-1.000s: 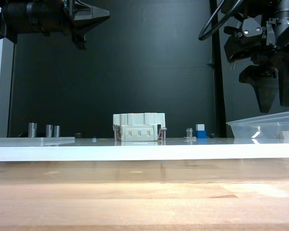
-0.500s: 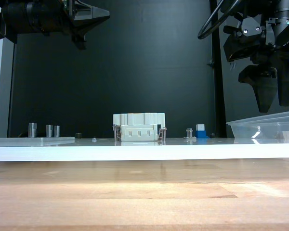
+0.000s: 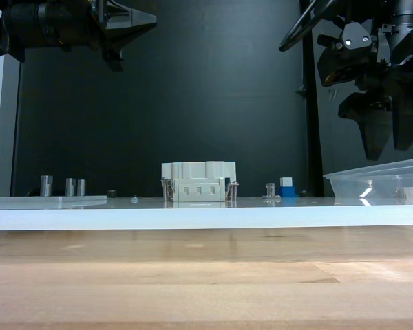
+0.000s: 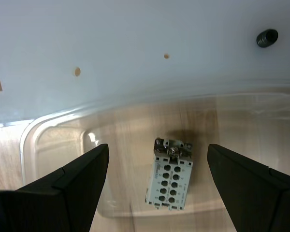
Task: Remove the HAN10-E connector and place it in the container
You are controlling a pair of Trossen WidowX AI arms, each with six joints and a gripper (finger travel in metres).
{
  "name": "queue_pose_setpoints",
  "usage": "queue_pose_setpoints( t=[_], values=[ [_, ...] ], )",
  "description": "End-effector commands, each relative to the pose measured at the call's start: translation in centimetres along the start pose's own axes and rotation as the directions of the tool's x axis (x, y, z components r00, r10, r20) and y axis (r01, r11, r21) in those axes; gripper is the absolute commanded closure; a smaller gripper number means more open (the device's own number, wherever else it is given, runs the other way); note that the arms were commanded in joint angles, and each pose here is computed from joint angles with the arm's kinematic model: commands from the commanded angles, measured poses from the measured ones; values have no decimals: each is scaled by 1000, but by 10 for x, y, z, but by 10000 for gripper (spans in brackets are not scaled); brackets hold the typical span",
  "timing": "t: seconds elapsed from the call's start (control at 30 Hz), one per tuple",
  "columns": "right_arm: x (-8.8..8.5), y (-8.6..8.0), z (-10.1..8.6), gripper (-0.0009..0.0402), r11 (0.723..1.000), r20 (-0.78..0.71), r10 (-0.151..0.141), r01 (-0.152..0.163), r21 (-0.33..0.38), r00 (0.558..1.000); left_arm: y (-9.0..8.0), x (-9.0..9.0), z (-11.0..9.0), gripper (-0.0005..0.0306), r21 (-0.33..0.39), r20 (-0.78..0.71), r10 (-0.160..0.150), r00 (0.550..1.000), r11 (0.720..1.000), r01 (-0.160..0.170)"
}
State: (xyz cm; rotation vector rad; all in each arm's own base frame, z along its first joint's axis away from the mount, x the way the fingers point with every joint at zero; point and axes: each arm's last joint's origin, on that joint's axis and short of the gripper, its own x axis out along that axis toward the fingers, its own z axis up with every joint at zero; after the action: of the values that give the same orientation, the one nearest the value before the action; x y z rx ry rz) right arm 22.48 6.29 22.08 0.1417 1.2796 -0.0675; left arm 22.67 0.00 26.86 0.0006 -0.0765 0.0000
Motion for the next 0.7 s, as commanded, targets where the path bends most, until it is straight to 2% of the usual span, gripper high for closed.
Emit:
queue_pose_setpoints(
  t=[0.03, 0.7],
  values=[
    [0, 0, 1, 106, 1000, 7, 3, -3, 1, 1000, 0, 0, 0, 300, 0, 0, 0, 1000, 1000, 0],
    [0, 0, 1, 106, 1000, 12, 5, -5, 1, 1000, 0, 0, 0, 300, 0, 0, 0, 1000, 1000, 0]
  ],
)
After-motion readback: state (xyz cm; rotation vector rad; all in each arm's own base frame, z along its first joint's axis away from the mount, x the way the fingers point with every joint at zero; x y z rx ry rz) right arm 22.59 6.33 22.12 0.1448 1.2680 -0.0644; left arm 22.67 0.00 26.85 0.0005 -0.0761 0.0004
